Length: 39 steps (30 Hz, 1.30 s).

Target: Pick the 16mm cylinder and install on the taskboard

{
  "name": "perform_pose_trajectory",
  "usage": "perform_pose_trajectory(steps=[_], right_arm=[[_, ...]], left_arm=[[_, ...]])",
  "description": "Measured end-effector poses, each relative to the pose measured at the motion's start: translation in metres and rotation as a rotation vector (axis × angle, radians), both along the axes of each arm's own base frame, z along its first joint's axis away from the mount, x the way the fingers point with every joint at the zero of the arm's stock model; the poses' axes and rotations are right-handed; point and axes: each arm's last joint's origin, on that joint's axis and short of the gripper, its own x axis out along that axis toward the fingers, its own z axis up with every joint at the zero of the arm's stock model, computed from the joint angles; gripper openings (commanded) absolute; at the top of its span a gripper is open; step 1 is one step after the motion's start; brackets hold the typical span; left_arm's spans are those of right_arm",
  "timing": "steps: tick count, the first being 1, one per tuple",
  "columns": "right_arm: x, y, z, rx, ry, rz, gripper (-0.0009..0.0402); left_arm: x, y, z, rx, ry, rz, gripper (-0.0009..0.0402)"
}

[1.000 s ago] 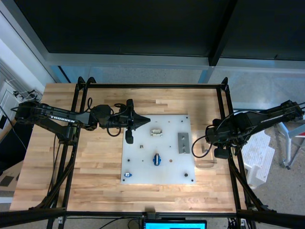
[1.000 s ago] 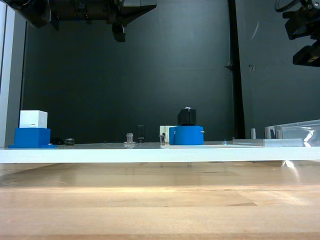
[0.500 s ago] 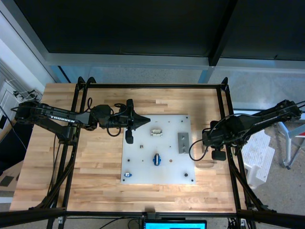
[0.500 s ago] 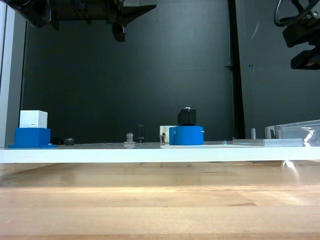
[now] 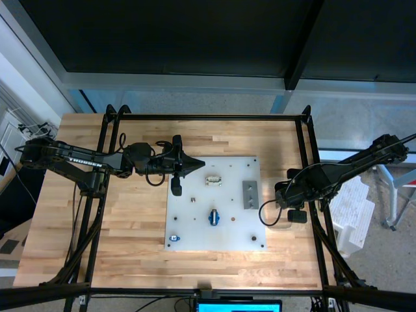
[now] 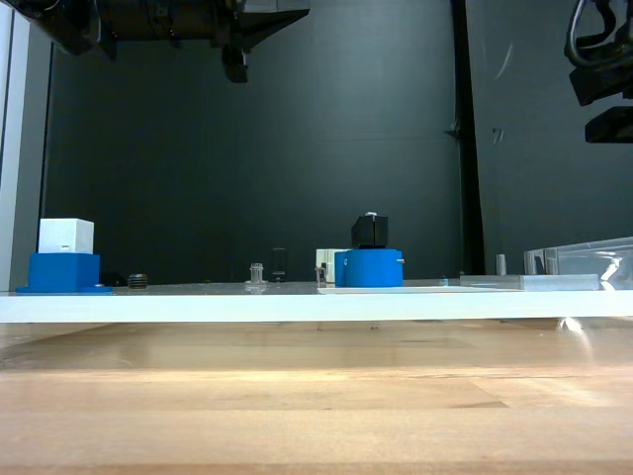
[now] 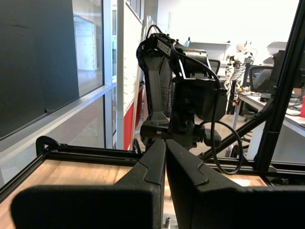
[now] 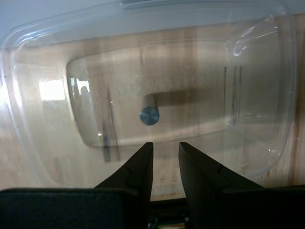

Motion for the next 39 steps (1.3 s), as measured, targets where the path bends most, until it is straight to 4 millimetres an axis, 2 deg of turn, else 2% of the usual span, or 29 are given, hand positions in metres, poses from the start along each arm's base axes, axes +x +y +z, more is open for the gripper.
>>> perform_pose_trajectory(steps=[17,39], right_arm=[[0.007,0.004,-0.009,-0.02,-0.027,-0.003,0.0168],[0.019,0.008,-0.038,-0.015,-0.034,-0.019,0.0173]], left_arm=[[0.0,0.0,0.0,0.0,0.0,0.002,0.0],[0.0,0.0,0.0,0.0,0.0,0.003,0.0]])
